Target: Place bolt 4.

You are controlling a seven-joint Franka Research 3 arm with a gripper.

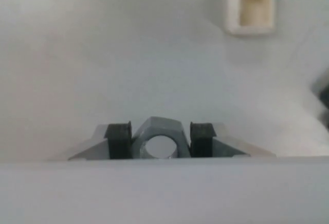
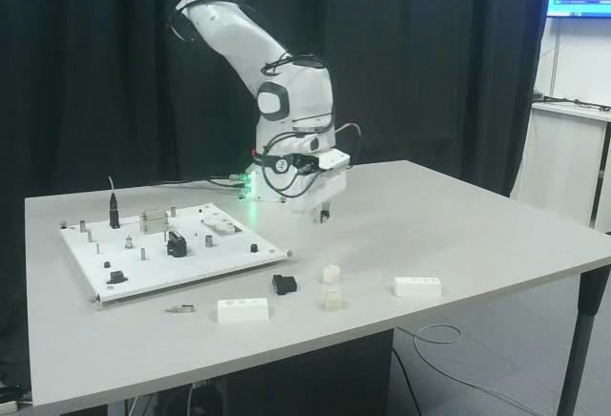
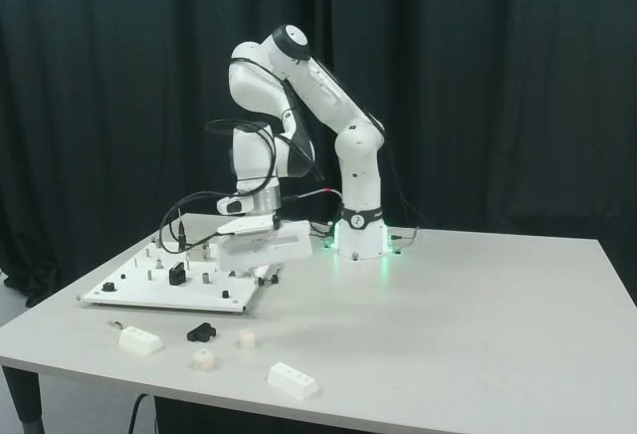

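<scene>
grey bolt (image 1: pixel 158 141) sits clamped in the pincer (image 1: pixel 159 141) above the table (image 1: pixel 103 54)

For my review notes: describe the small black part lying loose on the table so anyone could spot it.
Start at the white board, then look just past its front corner on the grey table. The black part lies there, the only dark piece among the white blocks.
</scene>
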